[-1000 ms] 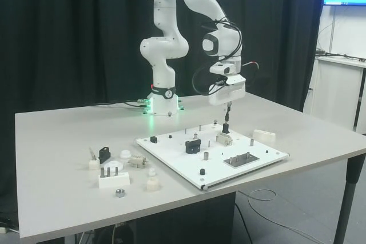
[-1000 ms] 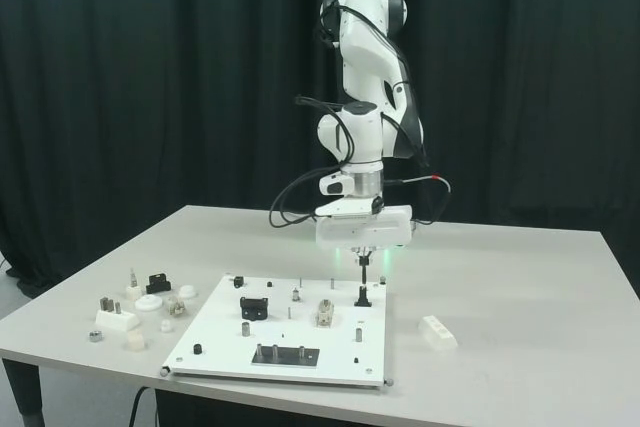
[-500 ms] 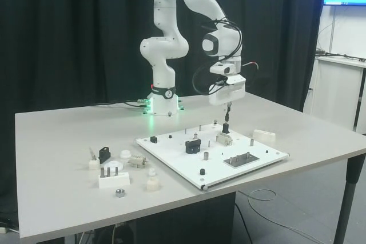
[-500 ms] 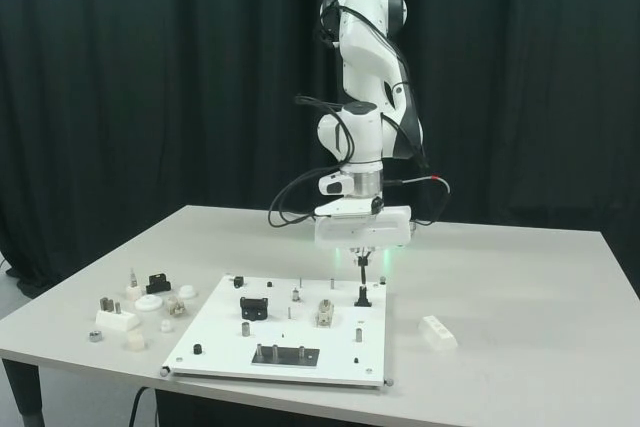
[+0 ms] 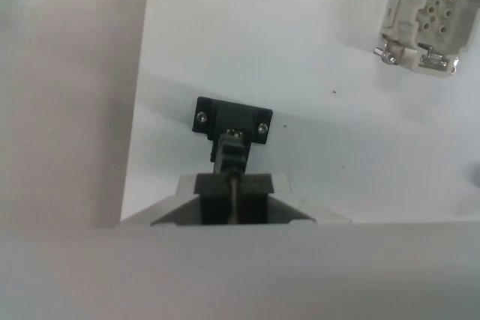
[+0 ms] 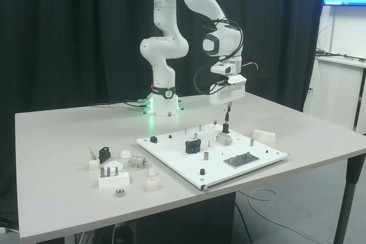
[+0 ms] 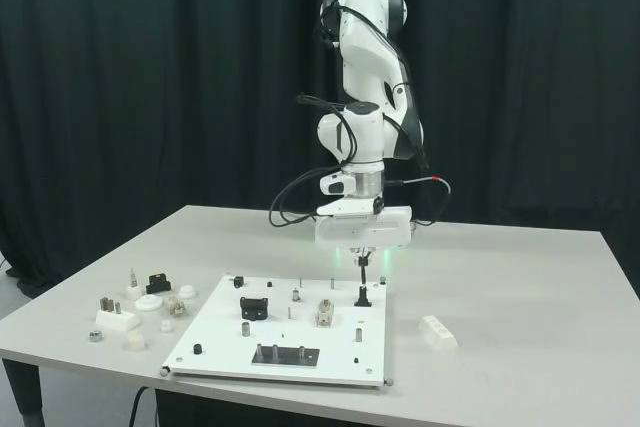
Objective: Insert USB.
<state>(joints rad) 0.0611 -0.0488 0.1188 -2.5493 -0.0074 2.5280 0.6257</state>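
Black USB plug [image 5: 231, 157] sits in its socket [image 5: 232, 121] mid-frame; gripper [image 6: 227, 107] has lifted slightly, finger state unclear

The robot arm [image 7: 362, 77] was white, the table [image 6: 51, 135] grey, the assembly board [image 7: 220, 327] white, the USB socket [image 5: 232, 120] black, the curtain [image 7: 150, 67] black.

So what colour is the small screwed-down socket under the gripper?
Black, clearest in the wrist view.
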